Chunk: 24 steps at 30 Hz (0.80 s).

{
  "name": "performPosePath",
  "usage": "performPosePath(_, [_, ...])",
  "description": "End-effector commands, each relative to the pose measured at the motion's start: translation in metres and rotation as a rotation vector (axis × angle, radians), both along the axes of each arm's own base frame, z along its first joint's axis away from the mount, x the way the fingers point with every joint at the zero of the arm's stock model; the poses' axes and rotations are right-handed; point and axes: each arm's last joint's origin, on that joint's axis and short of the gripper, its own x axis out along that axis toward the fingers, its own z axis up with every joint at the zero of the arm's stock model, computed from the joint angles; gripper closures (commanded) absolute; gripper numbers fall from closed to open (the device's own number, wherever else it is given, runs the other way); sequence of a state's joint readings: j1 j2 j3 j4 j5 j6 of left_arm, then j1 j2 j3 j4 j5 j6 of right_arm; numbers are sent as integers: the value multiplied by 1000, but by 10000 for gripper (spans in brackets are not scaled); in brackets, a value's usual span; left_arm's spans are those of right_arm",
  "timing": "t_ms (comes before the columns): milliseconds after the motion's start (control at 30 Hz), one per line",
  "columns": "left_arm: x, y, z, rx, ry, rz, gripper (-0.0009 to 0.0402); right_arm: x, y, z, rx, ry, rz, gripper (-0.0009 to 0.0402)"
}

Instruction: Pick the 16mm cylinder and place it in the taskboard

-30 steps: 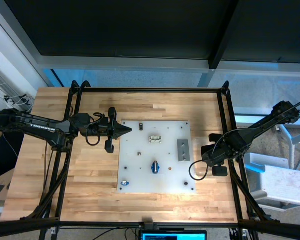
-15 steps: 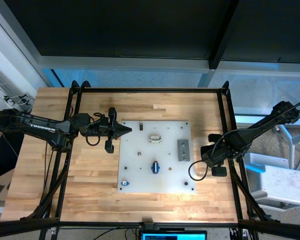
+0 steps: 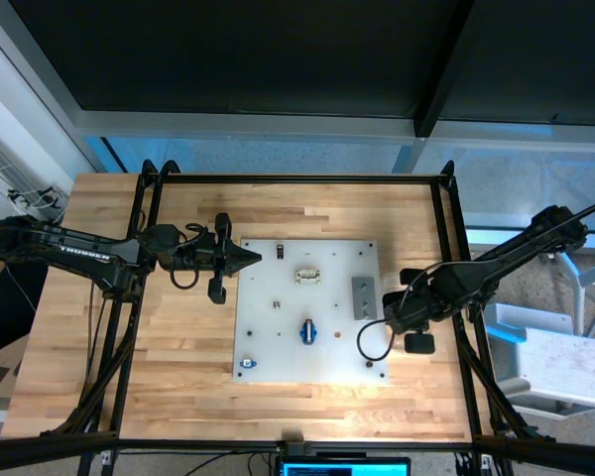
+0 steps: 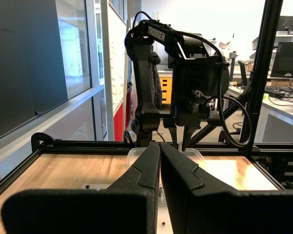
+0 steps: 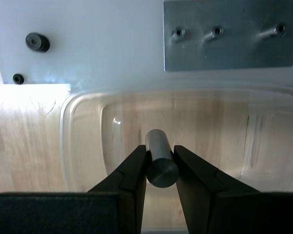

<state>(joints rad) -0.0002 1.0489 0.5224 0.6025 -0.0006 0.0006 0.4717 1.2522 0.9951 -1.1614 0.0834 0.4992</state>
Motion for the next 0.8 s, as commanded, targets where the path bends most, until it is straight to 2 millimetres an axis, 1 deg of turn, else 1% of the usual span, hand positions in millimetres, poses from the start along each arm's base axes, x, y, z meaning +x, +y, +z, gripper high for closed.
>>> performPosePath(33, [0,0,0,0,0,0,393,11,1,0,0,-7,0,348])
performPosePath(300, [0,0,0,0,0,0,393,38,2,-4,-7,-14,-8,348])
performPosePath(800, [0,0,0,0,0,0,393,70,5,-6,-7,-29,-11,348])
